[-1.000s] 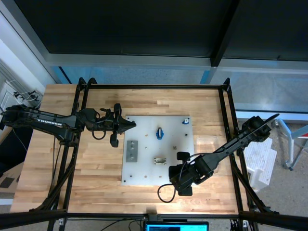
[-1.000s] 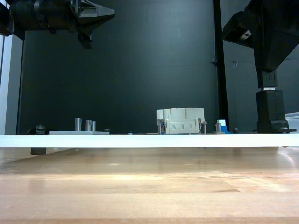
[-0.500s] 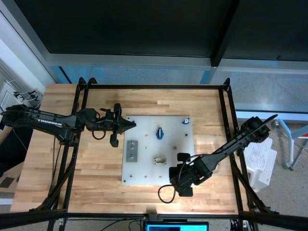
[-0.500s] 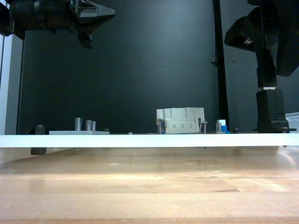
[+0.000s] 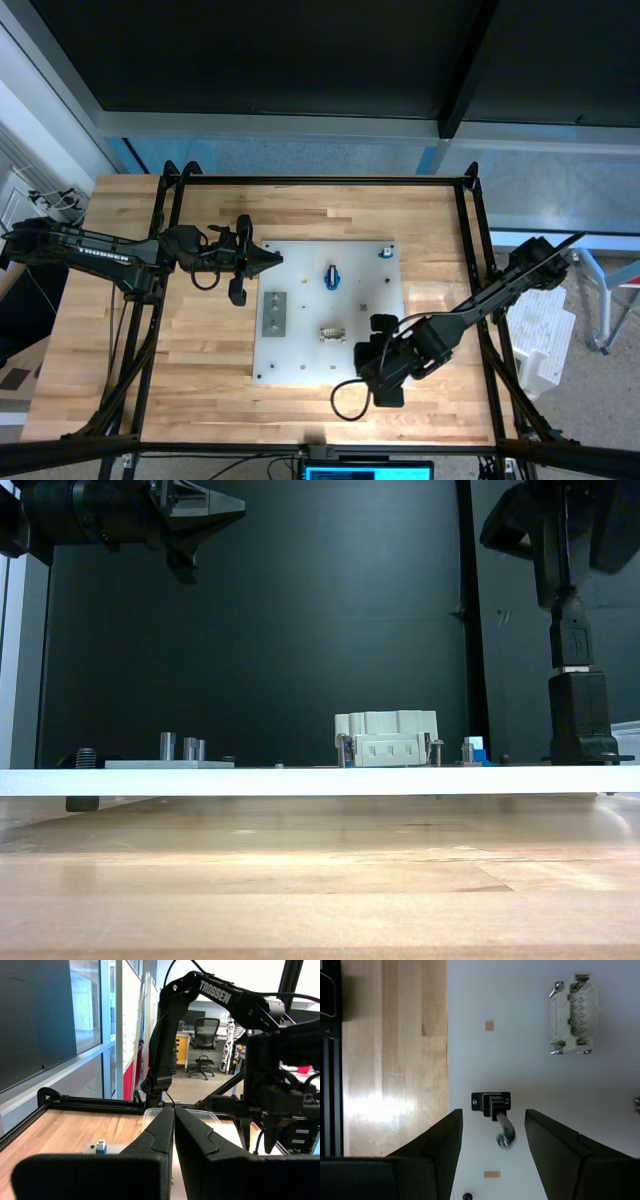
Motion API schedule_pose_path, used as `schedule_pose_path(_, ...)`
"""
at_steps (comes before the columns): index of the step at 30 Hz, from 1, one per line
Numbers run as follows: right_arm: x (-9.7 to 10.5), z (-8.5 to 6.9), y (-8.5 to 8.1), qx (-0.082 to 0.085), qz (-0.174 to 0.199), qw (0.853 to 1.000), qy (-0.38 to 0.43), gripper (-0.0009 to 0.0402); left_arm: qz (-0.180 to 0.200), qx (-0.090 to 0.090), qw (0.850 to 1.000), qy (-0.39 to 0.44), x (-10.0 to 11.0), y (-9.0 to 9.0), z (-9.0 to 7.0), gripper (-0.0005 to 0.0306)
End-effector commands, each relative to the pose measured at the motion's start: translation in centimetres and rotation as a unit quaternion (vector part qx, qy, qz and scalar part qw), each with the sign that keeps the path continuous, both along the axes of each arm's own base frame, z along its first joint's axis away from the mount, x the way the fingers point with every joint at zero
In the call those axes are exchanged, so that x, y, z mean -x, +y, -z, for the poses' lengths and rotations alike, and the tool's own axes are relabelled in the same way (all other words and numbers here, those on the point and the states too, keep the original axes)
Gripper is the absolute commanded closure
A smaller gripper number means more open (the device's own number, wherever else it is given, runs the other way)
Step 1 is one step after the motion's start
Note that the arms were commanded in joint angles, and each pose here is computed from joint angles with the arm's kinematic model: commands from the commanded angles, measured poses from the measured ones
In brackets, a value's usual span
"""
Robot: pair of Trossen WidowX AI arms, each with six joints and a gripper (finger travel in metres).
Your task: Pick the USB connector and install on taskboard
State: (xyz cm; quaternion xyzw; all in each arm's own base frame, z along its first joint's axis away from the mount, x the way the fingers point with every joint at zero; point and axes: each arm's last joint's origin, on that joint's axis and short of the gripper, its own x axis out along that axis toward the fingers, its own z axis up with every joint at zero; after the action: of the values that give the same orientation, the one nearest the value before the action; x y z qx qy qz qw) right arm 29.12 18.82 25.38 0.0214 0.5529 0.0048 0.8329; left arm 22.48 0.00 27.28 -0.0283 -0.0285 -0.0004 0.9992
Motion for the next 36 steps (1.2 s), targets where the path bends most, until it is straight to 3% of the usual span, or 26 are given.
schedule_pose_path(1, 0.5, -1.0, -0.4, -0.004, 0.006, 1.000, -0.007, 0.0207, 0.000, 0.000, 1.000, 0.000, 0.0, 0.0, 0.0, 0.0300)
schedule_pose_path(23, 1.7, -2.8, -1.2, -0.010, 0.003, 1.000, -0.014, 0.0197, 0.000, 0.000, 1.000, 0.000, 0.0, 0.0, 0.0, 0.0300)
schedule_pose_path(32, 2.3, -5.1, -5.1, 0.002, 0.014, 0.999, -0.031, 0.0197, 0.000, 0.000, 1.000, 0.000, 0.0, 0.0, 0.0, 0.0300)
schedule_pose_path(36, 2.4, -5.7, -6.8, 0.024, 0.026, 0.998, -0.050, 0.0213, 0.000, 0.000, 1.000, 0.000, 0.0, 0.0, 0.0, 0.0300)
